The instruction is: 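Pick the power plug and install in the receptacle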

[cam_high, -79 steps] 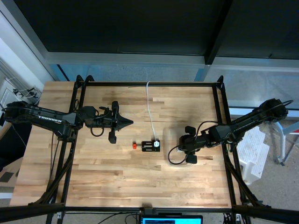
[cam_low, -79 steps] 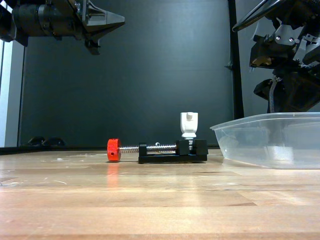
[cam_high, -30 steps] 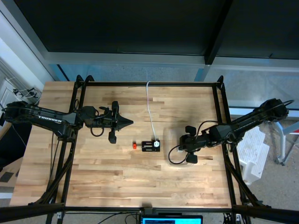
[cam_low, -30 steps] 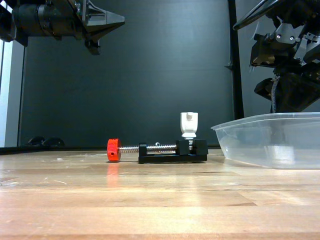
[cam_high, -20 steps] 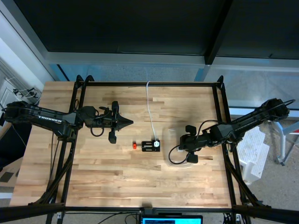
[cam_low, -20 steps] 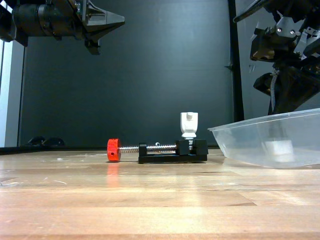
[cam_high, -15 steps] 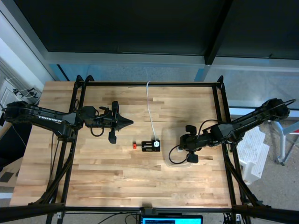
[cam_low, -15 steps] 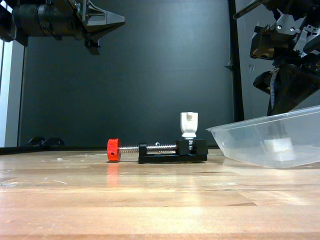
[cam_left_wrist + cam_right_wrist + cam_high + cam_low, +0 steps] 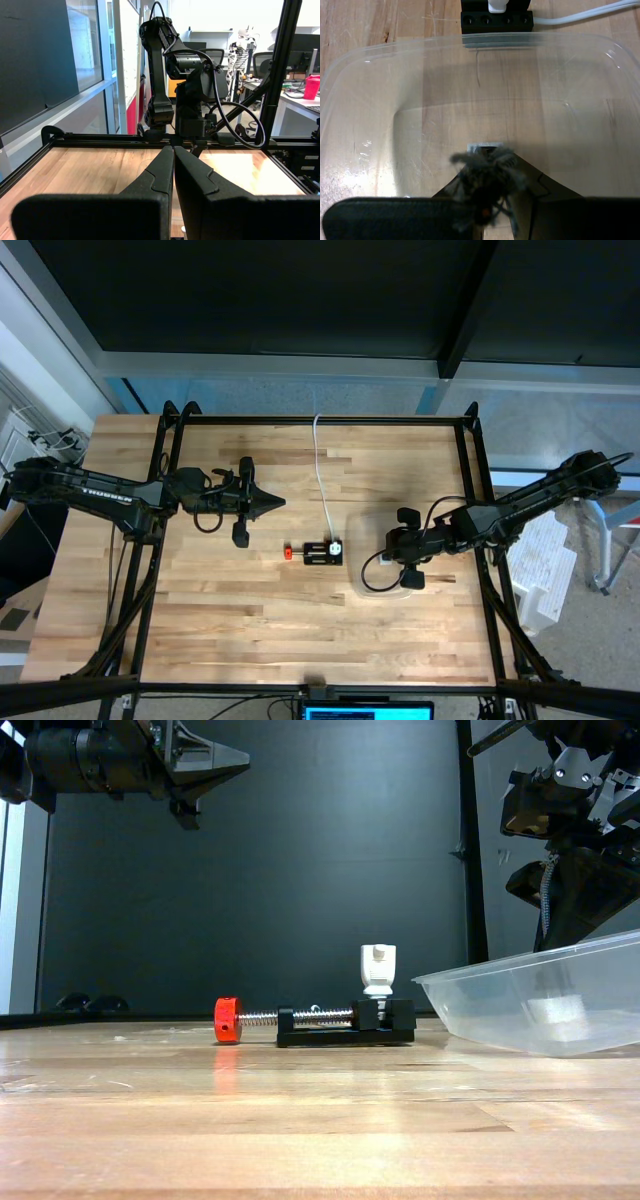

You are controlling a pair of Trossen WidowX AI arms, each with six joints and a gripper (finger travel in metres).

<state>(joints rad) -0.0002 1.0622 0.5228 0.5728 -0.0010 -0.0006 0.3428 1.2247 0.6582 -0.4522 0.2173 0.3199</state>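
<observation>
Wooden tabletop (image 9: 250,620) fills the high view. The left pincer (image 9: 280,503) hangs left of centre, fingers pressed together. The right pincer (image 9: 484,170) is closed inside the tilted clear tray (image 9: 480,1010) on a blurred dark thing, probably the power plug (image 9: 482,187). This looks like the picking step. Next, lift clear and carry it to the receptacle (image 9: 377,968) at centre frame.

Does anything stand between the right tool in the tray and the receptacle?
Yes. The clear tray's wall rises between the right tool inside it and the receptacle. The left tool hangs raised, far left.
</observation>
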